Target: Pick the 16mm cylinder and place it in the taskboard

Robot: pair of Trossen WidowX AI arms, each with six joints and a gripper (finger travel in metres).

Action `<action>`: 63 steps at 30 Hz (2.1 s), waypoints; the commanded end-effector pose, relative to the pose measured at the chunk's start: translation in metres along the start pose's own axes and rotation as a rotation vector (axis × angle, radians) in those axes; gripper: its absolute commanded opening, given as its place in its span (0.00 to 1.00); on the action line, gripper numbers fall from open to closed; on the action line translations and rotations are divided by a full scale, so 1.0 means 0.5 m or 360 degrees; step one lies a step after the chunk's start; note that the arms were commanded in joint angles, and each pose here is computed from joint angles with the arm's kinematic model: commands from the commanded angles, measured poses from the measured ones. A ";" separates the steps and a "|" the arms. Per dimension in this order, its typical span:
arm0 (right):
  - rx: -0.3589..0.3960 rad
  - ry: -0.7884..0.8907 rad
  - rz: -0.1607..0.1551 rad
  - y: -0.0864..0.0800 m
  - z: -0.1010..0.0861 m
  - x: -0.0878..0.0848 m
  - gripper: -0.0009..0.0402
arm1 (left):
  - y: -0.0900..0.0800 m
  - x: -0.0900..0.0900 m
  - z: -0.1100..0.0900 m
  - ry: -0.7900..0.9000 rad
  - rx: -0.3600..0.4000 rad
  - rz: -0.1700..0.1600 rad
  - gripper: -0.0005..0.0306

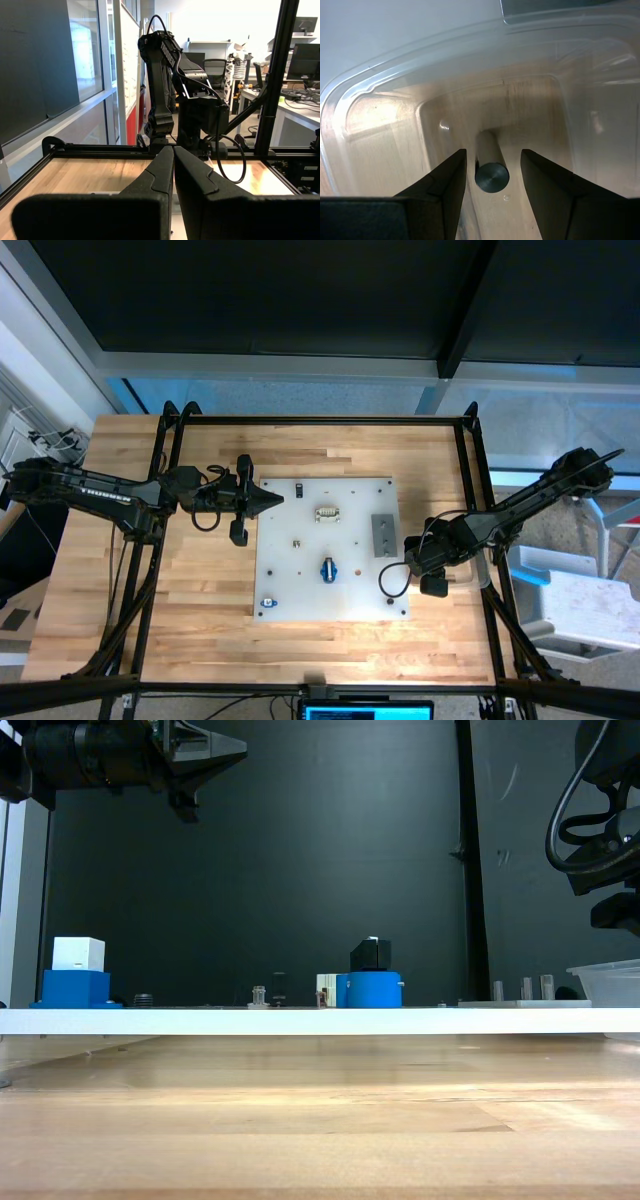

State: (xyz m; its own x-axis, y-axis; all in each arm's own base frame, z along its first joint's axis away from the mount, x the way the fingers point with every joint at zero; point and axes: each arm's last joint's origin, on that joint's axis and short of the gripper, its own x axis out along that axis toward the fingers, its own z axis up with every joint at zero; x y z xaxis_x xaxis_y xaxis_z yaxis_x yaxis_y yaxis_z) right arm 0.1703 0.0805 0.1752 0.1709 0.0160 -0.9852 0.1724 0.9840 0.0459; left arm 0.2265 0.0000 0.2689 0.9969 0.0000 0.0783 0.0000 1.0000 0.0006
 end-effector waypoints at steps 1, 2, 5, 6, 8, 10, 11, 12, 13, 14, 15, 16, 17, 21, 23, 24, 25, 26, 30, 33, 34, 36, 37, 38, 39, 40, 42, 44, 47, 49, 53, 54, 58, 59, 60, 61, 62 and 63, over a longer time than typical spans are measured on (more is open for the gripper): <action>-0.0001 -0.0003 0.0002 0.000 0.000 0.000 0.31 | 0.000 0.000 0.000 0.0000 0.0001 0.0001 0.02; -0.0002 -0.0003 0.0002 0.000 0.000 0.000 0.30 | 0.000 0.000 0.000 0.0000 0.0001 0.0000 0.02; -0.0003 -0.0003 0.0003 0.001 0.000 0.000 0.26 | 0.000 0.000 0.000 0.0000 0.0000 0.0000 0.02; -0.0003 -0.0004 0.0003 0.001 0.000 0.000 0.25 | 0.000 0.000 0.000 0.0000 0.0001 0.0000 0.02; -0.0003 -0.0004 0.0003 0.001 0.000 0.000 0.22 | 0.000 0.000 0.000 0.0000 0.0001 0.0001 0.02; -0.0003 -0.0003 0.0004 0.001 0.000 0.000 0.20 | 0.000 0.000 0.000 0.0000 0.0000 -0.0001 0.02; -0.0003 -0.0003 0.0004 0.001 0.000 0.000 0.19 | 0.000 0.000 0.000 0.0000 0.0000 0.0000 0.02; -0.0003 -0.0004 0.0004 0.001 0.000 0.000 0.18 | 0.000 0.000 0.000 0.0000 0.0001 0.0001 0.02; -0.0003 -0.0004 0.0004 0.001 0.000 0.000 0.17 | 0.000 0.000 0.000 0.0000 0.0001 -0.0001 0.02; -0.0003 -0.0004 0.0004 0.001 0.000 0.000 0.16 | 0.000 0.000 0.000 0.0000 0.0001 0.0000 0.02; -0.0003 -0.0004 0.0004 0.001 0.000 0.000 0.15 | 0.000 0.000 0.000 0.0000 0.0001 0.0001 0.02; -0.0003 -0.0004 0.0004 0.001 0.000 0.000 0.13 | 0.000 0.000 0.000 0.0000 0.0001 0.0000 0.02; -0.0003 -0.0004 0.0004 0.001 0.000 0.000 0.12 | 0.000 0.000 0.000 0.0000 0.0001 0.0000 0.02; -0.0004 -0.0005 0.0005 0.001 0.000 0.000 0.09 | 0.000 0.000 0.000 0.0000 0.0001 0.0000 0.02; -0.0004 -0.0004 0.0004 0.001 0.000 0.000 0.07 | 0.000 0.000 0.000 0.0000 0.0001 0.0000 0.02; -0.0004 -0.0004 0.0004 0.001 0.000 0.000 0.07 | 0.000 0.000 0.000 0.0000 0.0001 0.0000 0.02; -0.0004 -0.0005 0.0005 0.001 0.000 0.000 0.06 | 0.000 0.000 0.000 0.0000 0.0001 0.0001 0.02; -0.0004 -0.0005 0.0005 0.001 0.000 0.000 0.06 | 0.000 0.000 0.000 0.0000 0.0000 0.0000 0.02; -0.0006 -0.0011 0.0010 0.002 0.002 -0.004 0.05 | 0.000 0.000 0.000 0.0000 0.0001 0.0000 0.02; -0.0006 -0.0012 0.0011 0.004 0.005 -0.010 0.05 | 0.000 0.000 0.000 0.0000 0.0000 0.0001 0.02; -0.0007 -0.0006 0.0007 0.004 0.006 -0.013 0.05 | 0.000 0.000 0.000 0.0000 0.0001 0.0000 0.02; -0.0008 0.0001 0.0002 0.005 0.008 -0.022 0.05 | 0.000 0.000 0.000 0.0000 0.0000 0.0001 0.02; -0.0013 -0.0001 0.0005 0.006 0.010 -0.026 0.05 | 0.000 0.000 0.000 0.0000 0.0001 0.0000 0.02; -0.0013 -0.0004 0.0008 0.007 0.012 -0.031 0.05 | 0.000 0.000 0.000 0.0000 0.0001 -0.0001 0.02; -0.0019 -0.0005 0.0018 0.008 0.014 -0.037 0.05 | 0.000 0.000 0.000 0.0000 0.0001 0.0000 0.02; -0.0030 -0.0008 0.0027 0.009 0.016 -0.042 0.05 | 0.000 0.000 0.000 0.0000 0.0001 0.0001 0.02; -0.0047 -0.0013 0.0031 0.012 0.020 -0.054 0.05 | 0.000 0.000 0.000 0.0000 0.0001 0.0000 0.02; -0.0056 -0.0016 0.0031 0.013 0.025 -0.066 0.05 | 0.000 0.000 0.000 0.0000 0.0000 0.0000 0.02; -0.0069 -0.0012 0.0023 0.015 0.030 -0.083 0.05 | 0.000 0.000 0.000 0.0000 0.0001 0.0001 0.02; -0.0076 -0.0010 0.0019 0.015 0.034 -0.094 0.05 | 0.000 0.000 0.000 0.0000 0.0001 0.0000 0.02; -0.0081 -0.0023 0.0024 0.016 0.042 -0.114 0.05 | 0.000 0.000 0.000 0.0000 0.0001 0.0001 0.02; -0.0086 -0.0026 0.0026 0.017 0.044 -0.118 0.05 | 0.000 0.000 0.000 0.0000 0.0001 0.0000 0.02; -0.0106 -0.0020 0.0022 0.017 0.047 -0.136 0.05 | 0.000 0.000 0.000 0.0000 0.0000 0.0000 0.02; -0.0106 -0.0018 0.0020 0.017 0.048 -0.141 0.05 | 0.000 0.000 0.000 0.0000 0.0001 0.0000 0.02; -0.0106 -0.0020 0.0020 0.018 0.049 -0.145 0.05 | 0.000 0.000 0.000 0.0000 0.0001 0.0001 0.02; -0.0105 -0.0025 0.0017 0.018 0.050 -0.149 0.05 | 0.000 0.000 0.000 0.0000 0.0001 -0.0001 0.02; -0.0105 -0.0027 0.0014 0.018 0.050 -0.152 0.05 | 0.000 0.000 0.000 0.0000 0.0001 -0.0001 0.02; -0.0105 -0.0026 0.0014 0.018 0.051 -0.154 0.05 | 0.000 0.000 0.000 0.0000 0.0000 0.0000 0.02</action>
State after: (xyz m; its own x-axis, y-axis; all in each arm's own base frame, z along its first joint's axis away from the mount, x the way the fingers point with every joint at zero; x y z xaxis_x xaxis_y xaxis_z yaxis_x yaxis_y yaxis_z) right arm 0.1832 0.0835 0.2540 0.1877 0.0225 -0.9820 0.1056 0.9935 0.0429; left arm 0.2265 0.0000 0.2688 0.9970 0.0000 0.0779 0.0000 1.0000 0.0006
